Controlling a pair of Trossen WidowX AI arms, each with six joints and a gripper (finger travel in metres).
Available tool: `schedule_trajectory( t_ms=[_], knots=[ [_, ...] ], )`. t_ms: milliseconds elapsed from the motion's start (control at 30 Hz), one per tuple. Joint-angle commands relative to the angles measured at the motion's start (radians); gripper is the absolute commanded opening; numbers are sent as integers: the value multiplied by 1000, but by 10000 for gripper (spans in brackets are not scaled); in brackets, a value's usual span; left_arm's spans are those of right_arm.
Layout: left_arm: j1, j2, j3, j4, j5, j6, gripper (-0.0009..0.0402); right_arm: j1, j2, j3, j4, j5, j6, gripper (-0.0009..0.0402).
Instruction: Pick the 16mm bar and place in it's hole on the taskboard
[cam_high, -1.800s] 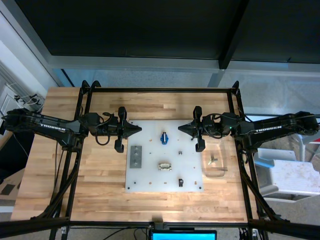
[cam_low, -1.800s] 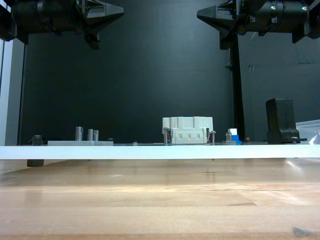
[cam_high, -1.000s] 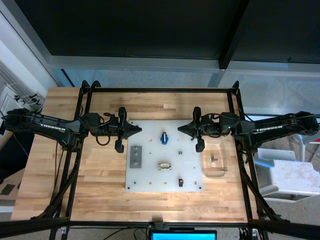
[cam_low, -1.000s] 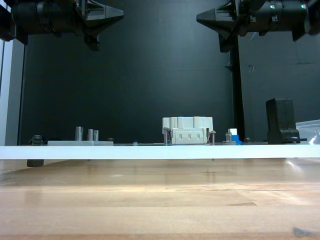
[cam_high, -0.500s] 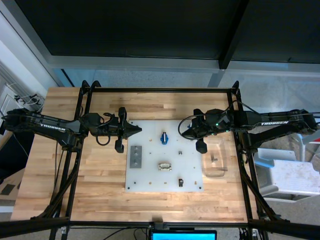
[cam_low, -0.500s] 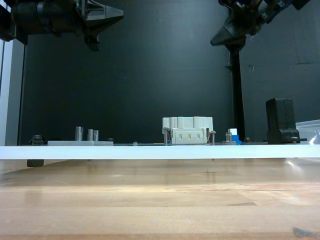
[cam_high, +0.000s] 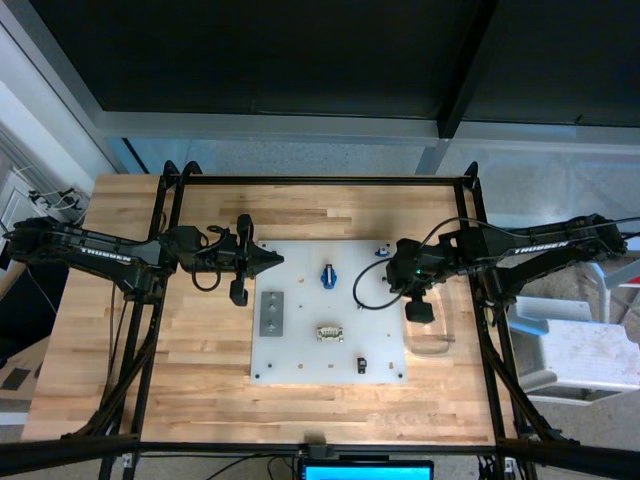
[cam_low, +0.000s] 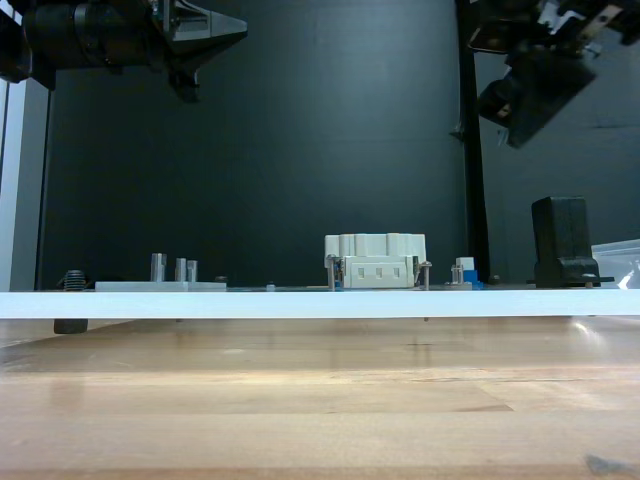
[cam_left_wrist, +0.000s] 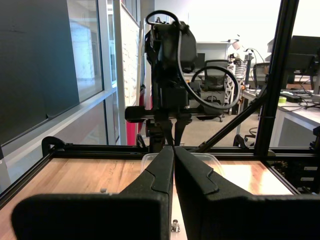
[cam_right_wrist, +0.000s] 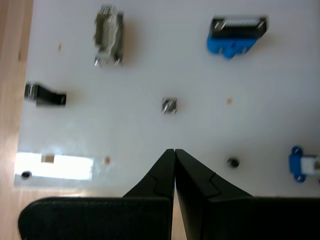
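While aloft, left tool (cam_low: 243, 23), right tool (cam_right_wrist: 174, 151)

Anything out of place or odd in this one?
Nothing stands out. The left claw, shut and empty, hovers above the left edge of the taskboard; the right claw, shut and empty, points down above its right side. The 16mm bar cannot be picked out.
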Motion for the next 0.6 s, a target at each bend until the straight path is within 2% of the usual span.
schedule_trajectory(
  t_ms=[33,600],
  knots=[
    [0,0,0,0,0,0,0,31,3,-1,-54,2,14,0],
    [0,0,0,0,0,0,0,136,4,-1,-229,-5,89,0]
  ],
)
